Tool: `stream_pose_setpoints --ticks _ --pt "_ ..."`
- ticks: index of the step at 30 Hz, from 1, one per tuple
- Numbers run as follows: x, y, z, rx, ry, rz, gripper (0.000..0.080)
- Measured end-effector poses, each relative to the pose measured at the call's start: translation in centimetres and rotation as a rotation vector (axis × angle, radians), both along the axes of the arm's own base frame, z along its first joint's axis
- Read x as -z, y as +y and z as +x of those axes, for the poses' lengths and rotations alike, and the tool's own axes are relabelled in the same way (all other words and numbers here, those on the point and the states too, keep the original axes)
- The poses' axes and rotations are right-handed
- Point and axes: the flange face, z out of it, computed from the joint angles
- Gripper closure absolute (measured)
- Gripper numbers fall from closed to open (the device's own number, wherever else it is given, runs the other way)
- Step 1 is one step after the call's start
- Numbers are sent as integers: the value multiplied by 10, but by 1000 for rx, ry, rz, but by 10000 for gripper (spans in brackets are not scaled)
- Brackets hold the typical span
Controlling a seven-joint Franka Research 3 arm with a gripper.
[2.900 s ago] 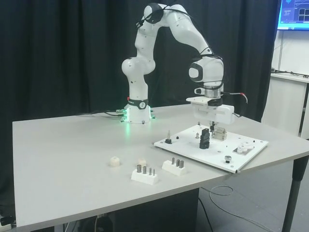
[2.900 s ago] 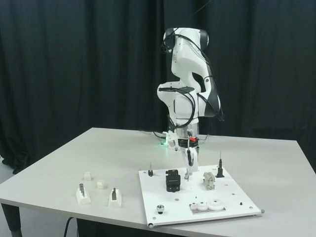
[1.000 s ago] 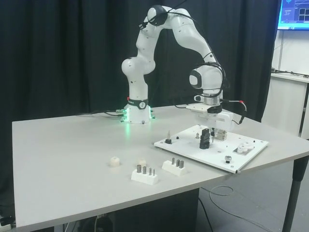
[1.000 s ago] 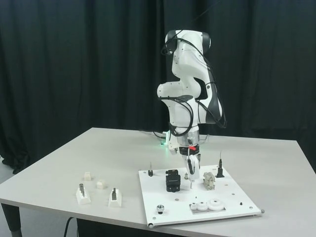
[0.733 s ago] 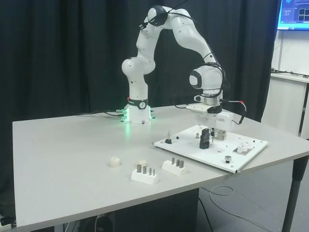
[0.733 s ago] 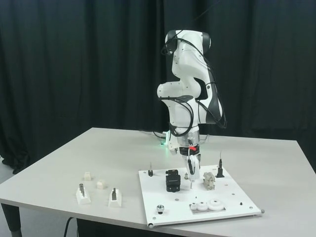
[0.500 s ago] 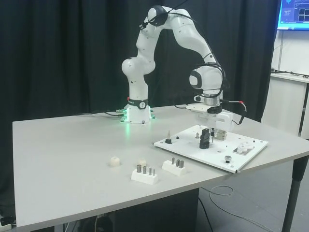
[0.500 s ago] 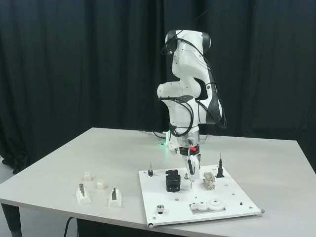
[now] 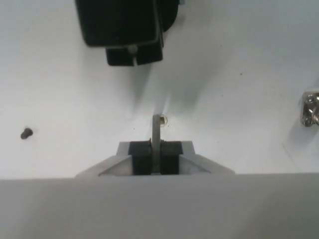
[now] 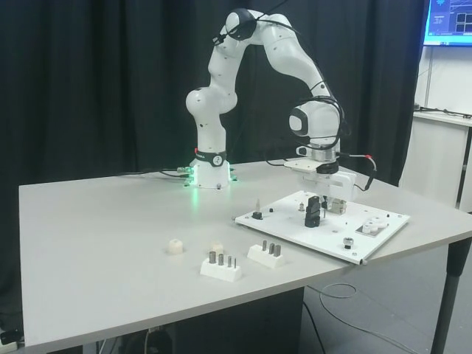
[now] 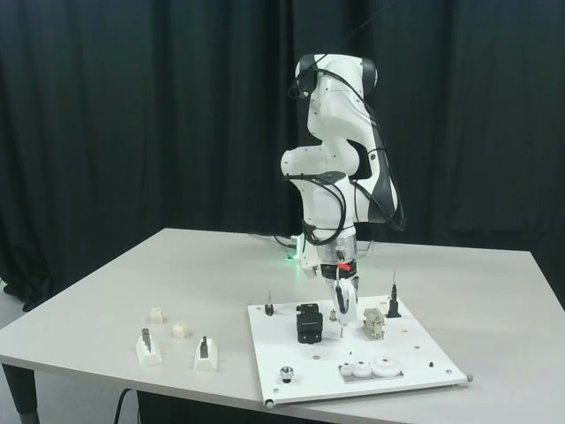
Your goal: Insert square peg 1.
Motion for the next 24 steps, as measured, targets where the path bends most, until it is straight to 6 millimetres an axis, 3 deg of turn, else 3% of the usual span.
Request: stream_pose_setpoints --ticks 24 --pt "0 -1 0 -76 -5 -5 772"
